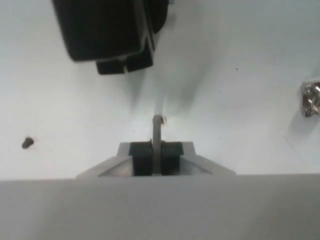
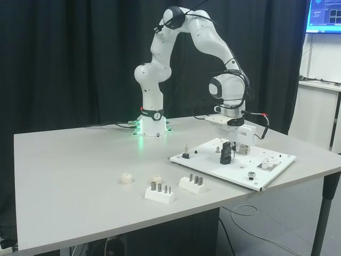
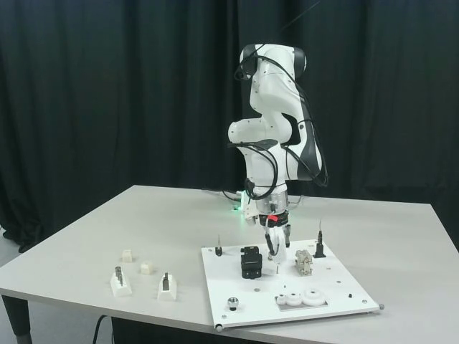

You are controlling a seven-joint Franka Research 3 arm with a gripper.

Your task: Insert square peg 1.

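Wrist view — thin grey peg (image 1: 157, 145) upright, pinched in gripper (image 1: 156, 159)

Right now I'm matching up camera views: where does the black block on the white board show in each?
Wrist view: black block, beyond the end effector.
First room view: mid-board, under the wrist.
Second room view: board's rear middle.
Shared landmark: white board.

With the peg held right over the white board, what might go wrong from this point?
Two risks, both judgement calls. The pincer holds a thin peg whose tip sits at a small hole in the white board; if it is slightly off, pressing down may jam or tilt it. The black block stands close beside the pincer, so a sideways correction might bump it.
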